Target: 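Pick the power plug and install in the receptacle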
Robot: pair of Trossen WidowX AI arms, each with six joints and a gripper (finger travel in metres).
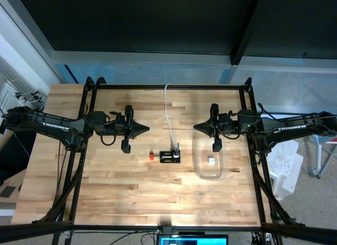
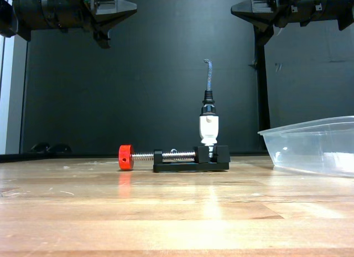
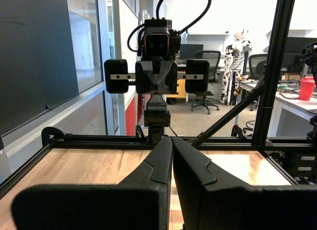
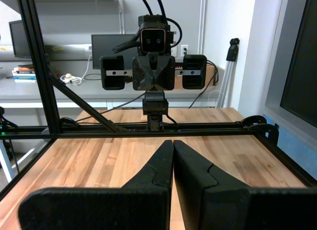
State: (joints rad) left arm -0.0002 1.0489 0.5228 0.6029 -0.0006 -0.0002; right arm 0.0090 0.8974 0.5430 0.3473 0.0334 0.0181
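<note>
The receptacle (image 1: 177, 148) is a small white socket (image 2: 208, 127) standing upright in a black clamp block (image 1: 170, 157) with a red knob (image 2: 125, 157). Its white cable (image 1: 168, 110) runs to the table's far edge. The power plug is out of view. My left gripper (image 1: 147, 128) hovers high, left of the clamp, and its fingers (image 3: 161, 156) are shut on nothing. My right gripper (image 1: 195, 127) hovers high on the right, above the far end of the tray, shut and empty (image 4: 173, 141). The two grippers point at each other.
A clear oblong plastic tray (image 1: 201, 168) lies right of the clamp with a tiny white cube (image 1: 210, 160) inside. A black frame rail (image 1: 168, 87) borders the wooden table (image 1: 116, 192).
</note>
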